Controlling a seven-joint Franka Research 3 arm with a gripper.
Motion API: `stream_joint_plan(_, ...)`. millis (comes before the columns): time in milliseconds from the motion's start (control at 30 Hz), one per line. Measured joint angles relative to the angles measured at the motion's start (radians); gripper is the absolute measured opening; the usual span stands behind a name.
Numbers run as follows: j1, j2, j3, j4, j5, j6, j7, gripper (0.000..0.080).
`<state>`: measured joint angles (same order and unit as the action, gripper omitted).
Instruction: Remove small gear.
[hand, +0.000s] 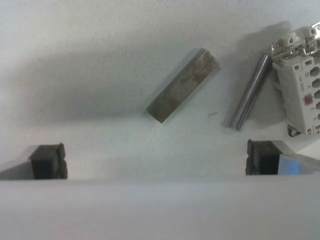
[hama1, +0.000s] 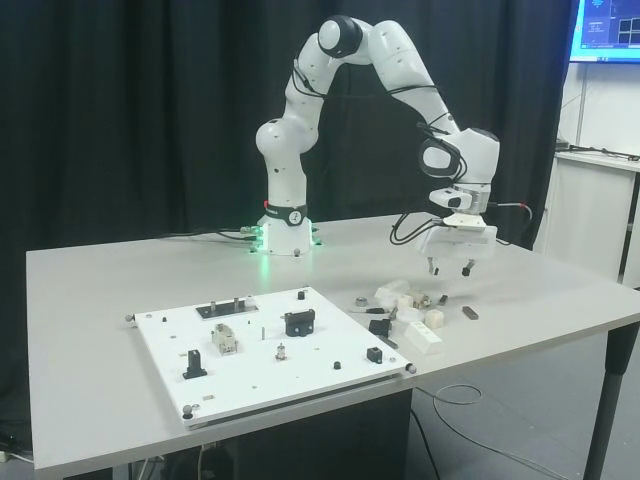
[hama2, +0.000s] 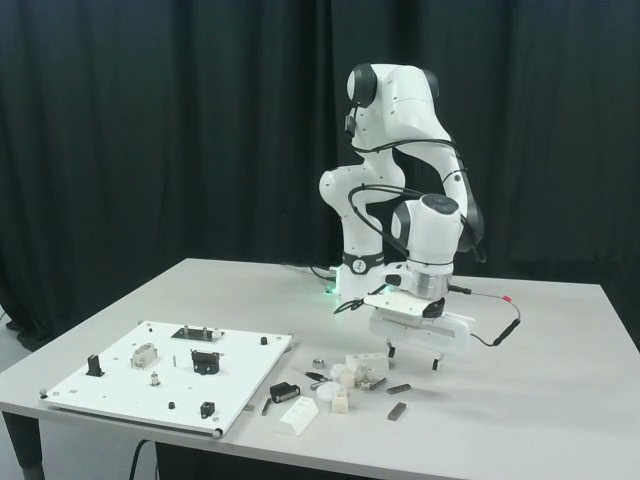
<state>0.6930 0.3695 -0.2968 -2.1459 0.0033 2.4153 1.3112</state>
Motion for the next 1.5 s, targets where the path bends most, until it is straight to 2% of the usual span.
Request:
stream_joint_plan(1067,0.000,-0.002,0.004,0.001,-0.020,0.003,0.021,0.0800)
stream_joint_plan(1500,-0.003,-0.002,0.008,0.001,-0.048,0.007,0.040,0.0800)
